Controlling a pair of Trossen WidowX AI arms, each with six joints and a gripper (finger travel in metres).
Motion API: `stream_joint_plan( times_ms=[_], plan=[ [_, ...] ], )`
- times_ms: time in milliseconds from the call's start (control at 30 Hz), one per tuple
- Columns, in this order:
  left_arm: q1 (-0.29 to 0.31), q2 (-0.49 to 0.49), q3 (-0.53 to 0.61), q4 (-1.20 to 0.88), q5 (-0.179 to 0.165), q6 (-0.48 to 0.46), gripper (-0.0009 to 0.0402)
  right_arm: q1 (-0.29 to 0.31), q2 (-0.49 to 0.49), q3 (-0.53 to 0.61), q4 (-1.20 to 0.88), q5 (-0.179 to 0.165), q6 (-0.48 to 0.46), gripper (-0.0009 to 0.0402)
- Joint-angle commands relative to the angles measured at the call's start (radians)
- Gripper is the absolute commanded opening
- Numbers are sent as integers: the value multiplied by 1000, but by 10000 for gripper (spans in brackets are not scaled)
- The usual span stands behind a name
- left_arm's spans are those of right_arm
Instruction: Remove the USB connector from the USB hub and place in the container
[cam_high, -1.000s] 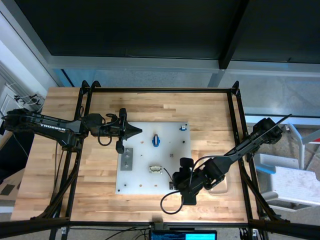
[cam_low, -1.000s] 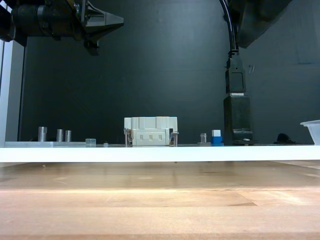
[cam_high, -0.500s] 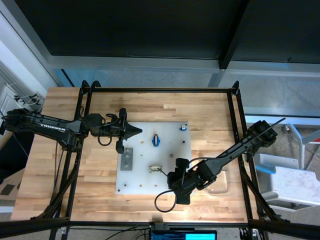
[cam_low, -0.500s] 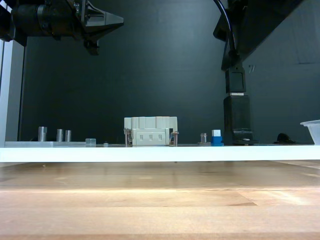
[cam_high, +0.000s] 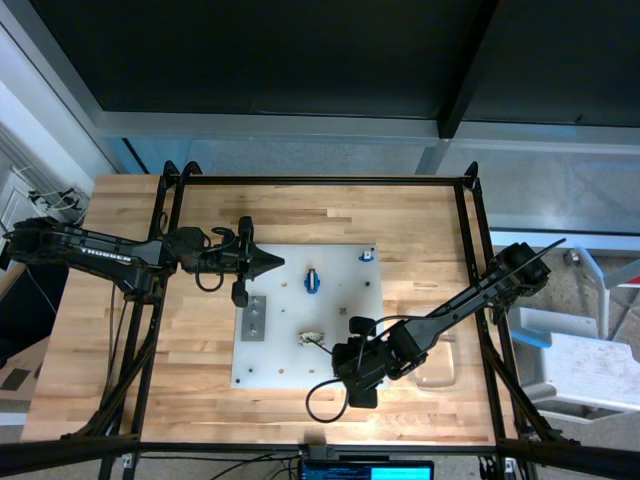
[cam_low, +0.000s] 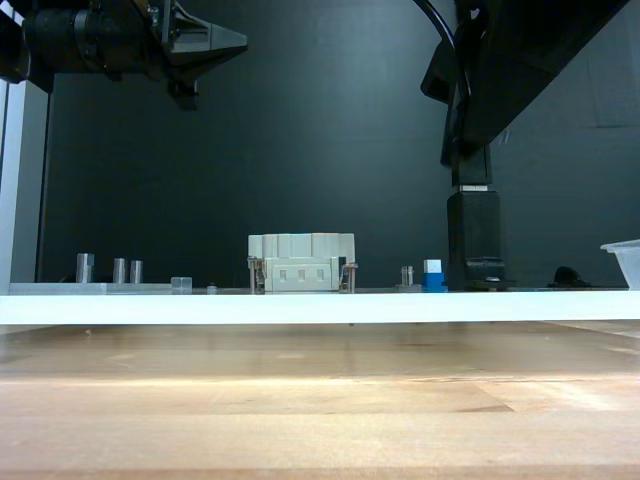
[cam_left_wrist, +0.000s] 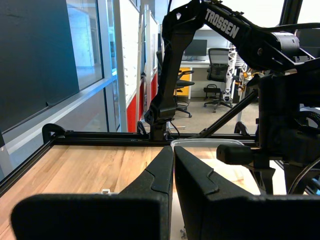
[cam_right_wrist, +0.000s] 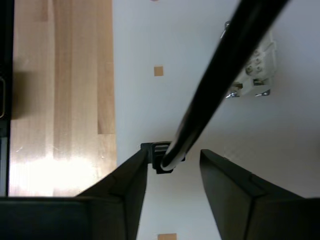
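USB connector (cam_low: 471, 175) is plugged upright into the USB hub (cam_low: 473, 235), and its cable (cam_right_wrist: 220, 70) runs up past the right pincer (cam_right_wrist: 173, 152). (The wrist view looks almost straight down the cable, so plug and hub merge into one black block.) The right pincer sits directly over the plug and is released. Its fingers (cam_right_wrist: 127, 185) straddle the plug: one is close against it, contact not clear, and the other is visibly apart. Nothing is clamped.

The hub stands on the white board (cam_high: 345, 270) right under that pincer, by the board's near edge. The container (cam_high: 440, 377) is off the board on the wood surface (cam_high: 150, 380), outboard of the right pincer (cam_high: 350, 368) and partly under its arm. The cream socket block (cam_low: 300, 262) is on the board inboard of that pincer. The blue clip (cam_high: 312, 280) lies beyond the socket block.

The left pincer (cam_left_wrist: 173, 167) is clenched, fingers pressed together, holding nothing. It hangs high over the board's far-left edge, tips aimed toward the right arm, well apart from the hub.
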Motion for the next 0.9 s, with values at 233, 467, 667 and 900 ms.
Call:
stream_joint_plan(
  times_ms=[233,467,667,900],
  plan=[
    [0,0,0,0,0,0,1,0,-2,0,19,2,-4,6],
    [0,0,0,0,0,0,1,0,-2,0,19,1,-4,2],
    [0,0,0,0,0,0,1,4,-7,-5,32,2,-8,0],
    [0,0,0,0,0,0,1,15,-51,-69,113,22,-3,0]
  ],
)
